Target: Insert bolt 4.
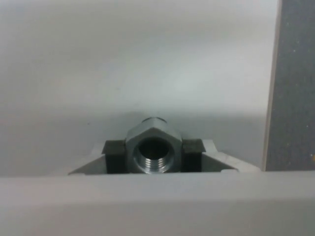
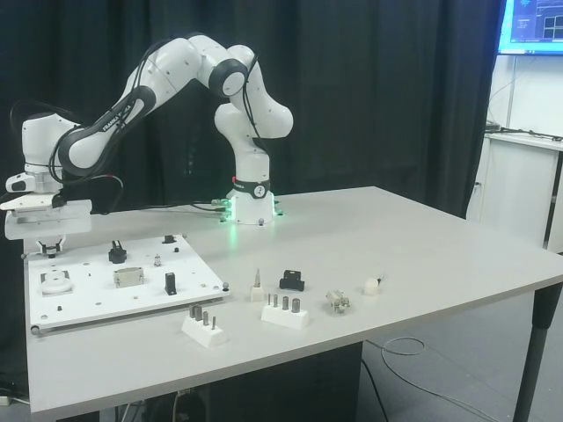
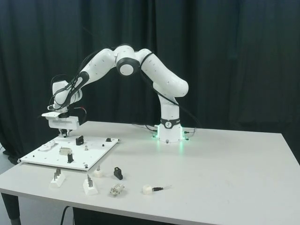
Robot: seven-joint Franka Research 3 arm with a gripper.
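Tool [image 1: 153, 156] pinching bolt [image 1: 153, 147] — hex head gripped between black pads [image 1: 114, 156]. Hovers over far corner of white board [image 2: 123, 286] on grey table [image 2: 396, 246] — contact probably none.

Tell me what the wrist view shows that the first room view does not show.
Only the wrist view: the gripper holds a grey hex part with a threaded hole, clamped between two black pads. Only the first room view: the whole arm, the grey table, the small holders in front of the board. Both: the white board, and the gripper above its far corner.
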